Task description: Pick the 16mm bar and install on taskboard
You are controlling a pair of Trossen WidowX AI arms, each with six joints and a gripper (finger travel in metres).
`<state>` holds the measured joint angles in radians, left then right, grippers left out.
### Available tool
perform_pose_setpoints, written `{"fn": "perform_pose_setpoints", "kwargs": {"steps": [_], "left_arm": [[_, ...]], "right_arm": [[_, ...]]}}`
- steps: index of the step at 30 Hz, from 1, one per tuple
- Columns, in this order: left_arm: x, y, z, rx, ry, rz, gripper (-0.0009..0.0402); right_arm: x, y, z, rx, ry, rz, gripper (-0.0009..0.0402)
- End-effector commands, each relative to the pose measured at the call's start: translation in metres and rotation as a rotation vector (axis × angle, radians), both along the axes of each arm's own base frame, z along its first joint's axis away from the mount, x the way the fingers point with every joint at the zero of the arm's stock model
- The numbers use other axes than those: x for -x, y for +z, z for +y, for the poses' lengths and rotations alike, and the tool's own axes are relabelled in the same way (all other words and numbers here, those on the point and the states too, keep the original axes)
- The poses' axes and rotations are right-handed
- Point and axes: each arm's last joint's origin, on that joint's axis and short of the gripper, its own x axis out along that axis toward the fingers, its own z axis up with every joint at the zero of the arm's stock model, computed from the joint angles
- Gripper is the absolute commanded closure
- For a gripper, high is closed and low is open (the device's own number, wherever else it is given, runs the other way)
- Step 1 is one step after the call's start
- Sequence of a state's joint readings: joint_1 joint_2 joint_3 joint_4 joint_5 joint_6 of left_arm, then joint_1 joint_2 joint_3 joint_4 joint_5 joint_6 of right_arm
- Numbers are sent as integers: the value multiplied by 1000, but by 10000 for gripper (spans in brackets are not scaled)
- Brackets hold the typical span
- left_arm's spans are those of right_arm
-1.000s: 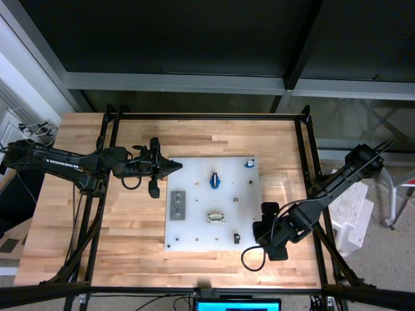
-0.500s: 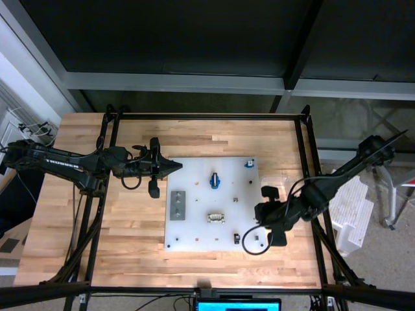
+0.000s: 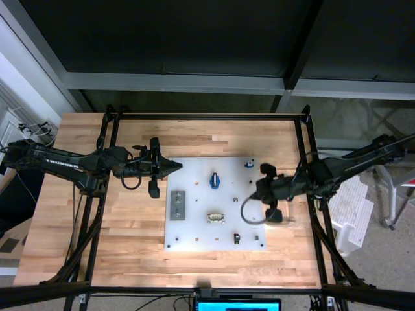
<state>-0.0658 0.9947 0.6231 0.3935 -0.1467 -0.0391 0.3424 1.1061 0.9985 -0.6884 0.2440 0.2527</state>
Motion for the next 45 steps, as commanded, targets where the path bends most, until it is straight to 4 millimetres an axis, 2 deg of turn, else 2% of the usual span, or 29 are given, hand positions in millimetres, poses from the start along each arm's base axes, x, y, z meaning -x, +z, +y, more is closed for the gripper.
{"fn": "perform_pose_setpoints", "kwargs": {"steps": [1, 11, 21, 32, 45], "left_arm": [[0, 0, 0, 0, 0, 0, 393], [0, 0, 0, 0, 0, 0, 393], [0, 0, 0, 0, 0, 0, 393], [0, 0, 0, 0, 0, 0, 393], [0, 0, 0, 0, 0, 0, 393]], "right_arm": [[1, 1, -15, 18, -22, -61, 394], [-2, 5, -50, 14, -12, -257, 394], [-4, 3, -71, 24, -11, -428, 394], [3, -5, -79, 40, -47, -617, 394], [6, 0, -82, 2, -15, -758, 394]]}}
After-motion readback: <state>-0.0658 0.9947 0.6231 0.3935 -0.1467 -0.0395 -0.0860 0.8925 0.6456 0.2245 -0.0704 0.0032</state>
